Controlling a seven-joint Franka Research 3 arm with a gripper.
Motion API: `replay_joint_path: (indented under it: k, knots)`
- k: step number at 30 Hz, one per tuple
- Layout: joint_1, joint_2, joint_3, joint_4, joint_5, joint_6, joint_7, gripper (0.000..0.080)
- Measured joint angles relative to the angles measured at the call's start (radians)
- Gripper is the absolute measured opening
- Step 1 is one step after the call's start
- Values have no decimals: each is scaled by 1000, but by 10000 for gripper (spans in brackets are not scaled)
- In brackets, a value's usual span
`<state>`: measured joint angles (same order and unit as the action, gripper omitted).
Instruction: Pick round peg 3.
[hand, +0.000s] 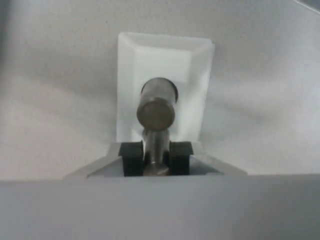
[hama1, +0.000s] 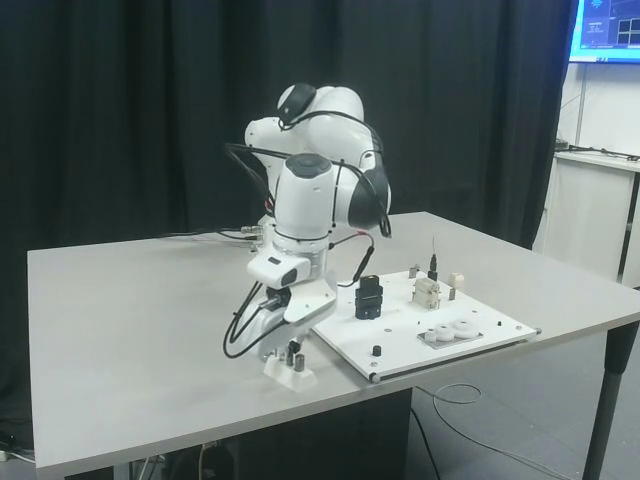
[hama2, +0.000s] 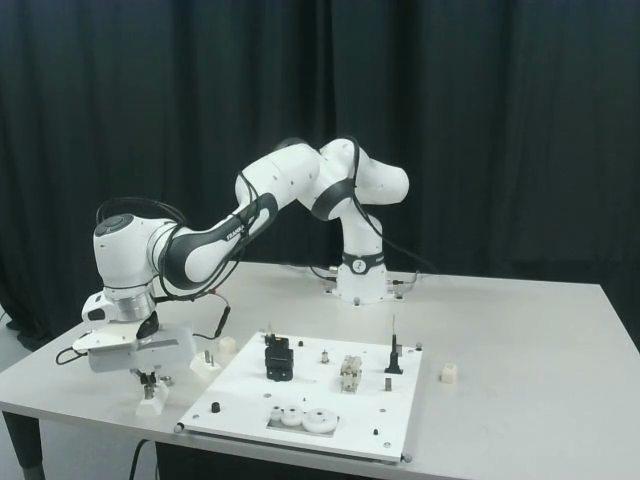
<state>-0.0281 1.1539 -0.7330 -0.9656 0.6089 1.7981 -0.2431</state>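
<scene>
Round peg 3 (hand: 156, 112) is a grey metal cylinder, and my gripper (hand: 156, 159) is shut on its thinner upper part, one black pad (hand: 131, 157) on each side. The peg points down at its white holder (hand: 165, 55), which lies on the grey table directly below. Whether the peg's lower end is still in the holder I cannot tell. In the first room view the gripper (hama1: 291, 348) hangs just above the holder (hama1: 290, 374) near the table's front edge. The second room view shows the gripper (hama2: 150, 379) over the same holder (hama2: 150, 405).
Beside the holder lies a white assembly board (hama1: 400, 345) carrying a black part (hama1: 369, 298), white gears (hama1: 452, 332) and small pegs. Another peg in a white holder (hama2: 207, 360) stands behind the gripper. A small white piece (hama2: 449, 373) sits on the table past the board.
</scene>
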Motion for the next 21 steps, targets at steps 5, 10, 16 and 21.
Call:
replay_joint_path:
  k: [5, 10, 16, 21]
  knots:
    - [-10, -14, 9, 0, -13, -11, 0, 106]
    - [-15, -29, 10, 1, -23, -31, 0, 106]
    - [-17, -49, 10, 1, -33, -55, 0, 105]
    - [-17, -68, 10, 4, -35, -73, 0, 105]
